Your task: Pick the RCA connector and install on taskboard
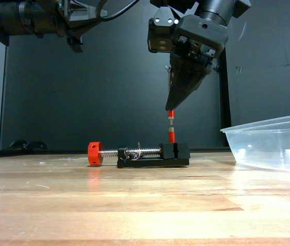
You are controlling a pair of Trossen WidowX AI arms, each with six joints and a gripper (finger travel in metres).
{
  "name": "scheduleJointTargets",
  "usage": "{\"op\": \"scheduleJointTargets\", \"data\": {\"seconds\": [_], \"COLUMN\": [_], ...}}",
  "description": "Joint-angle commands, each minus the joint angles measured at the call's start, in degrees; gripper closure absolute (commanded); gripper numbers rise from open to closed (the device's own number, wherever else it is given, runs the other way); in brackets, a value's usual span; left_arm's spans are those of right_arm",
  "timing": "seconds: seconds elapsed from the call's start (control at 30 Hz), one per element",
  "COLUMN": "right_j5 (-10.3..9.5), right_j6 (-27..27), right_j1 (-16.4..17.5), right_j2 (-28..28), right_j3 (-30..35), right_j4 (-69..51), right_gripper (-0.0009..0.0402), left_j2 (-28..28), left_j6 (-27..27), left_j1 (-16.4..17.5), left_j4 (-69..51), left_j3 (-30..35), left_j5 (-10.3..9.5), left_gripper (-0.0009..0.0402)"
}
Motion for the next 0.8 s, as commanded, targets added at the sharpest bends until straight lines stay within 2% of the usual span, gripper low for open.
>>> {"op": "scheduleJointTargets", "data": {"seconds": [0.03, 0.8], "right_j5": [0.04, 0.04], "right_j6": [0.0, 0.2], "right_j1": [0.1, 0.1], "right_j2": [0.2, 0.2], "right_j3": [-0.1, -1.3], "right_j4": [0.2, 1.2], "right_gripper": [0.0393, 0.0393], "left_j2": [0.0, 0.0], "left_j6": [0.0, 0.0], "left_j1": [0.0, 0.0], "left_j4": [0.0, 0.0], "left_j3": [0.0, 0.0], "left_j5": [0.00, 0.00], "left_gripper": [0.0393, 0.0393]}}
